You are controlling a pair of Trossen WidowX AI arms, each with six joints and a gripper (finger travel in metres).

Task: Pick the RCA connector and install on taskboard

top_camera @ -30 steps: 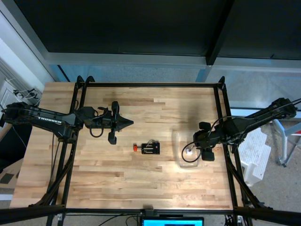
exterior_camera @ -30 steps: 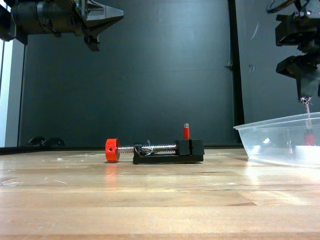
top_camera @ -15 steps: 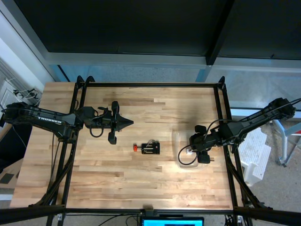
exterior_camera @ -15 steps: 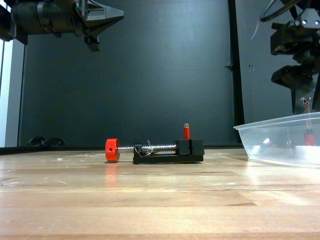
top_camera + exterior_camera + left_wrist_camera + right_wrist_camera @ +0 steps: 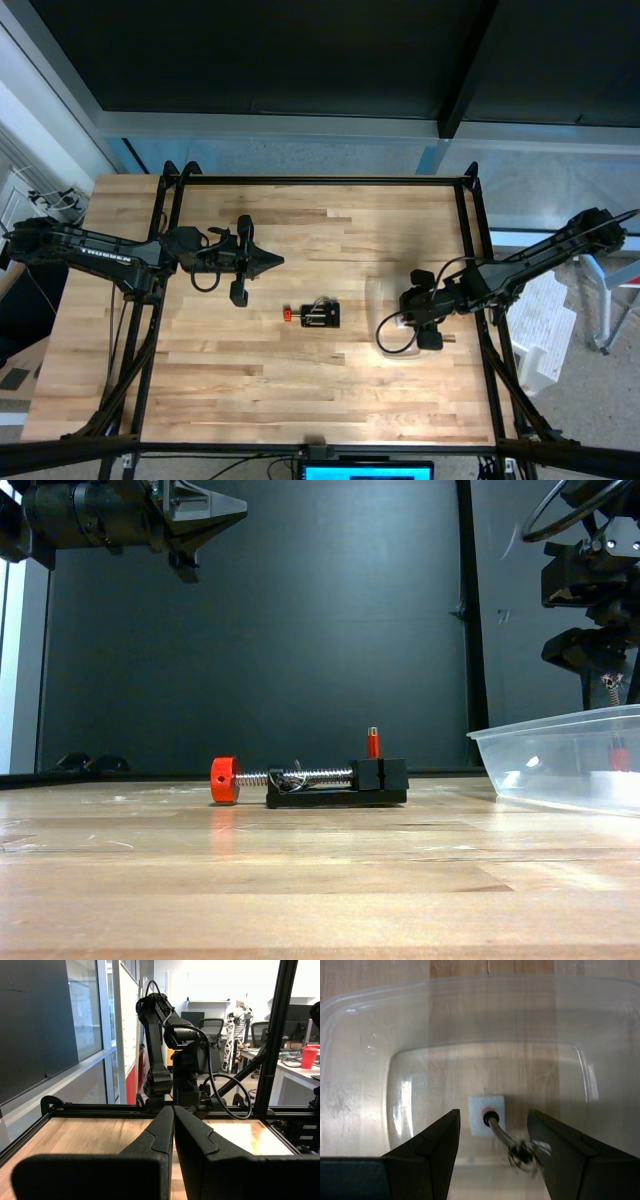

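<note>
The right gripper (image 5: 493,1113) hangs over the clear tray (image 5: 365,1002) near the right side of the table (image 5: 250,385), jaws spread wide and holding nothing. In its own camera the connector (image 5: 498,1132) shows between them, standing up out of a white cube (image 5: 477,1129) on the tray floor, its coiled metal tail leaning toward the lens. It looks very light and slim, hard in the body but bendy in that tail, and smooth enough to slip. So the hold likely belongs low on the stiff part just above the cube, then a straight pull; the light cube may ride up with it. The taskboard (image 5: 320,315) sits mid-table, well apart from the tray. The left gripper (image 5: 173,1110) is parked high over the left side, jaws pressed together.
</note>
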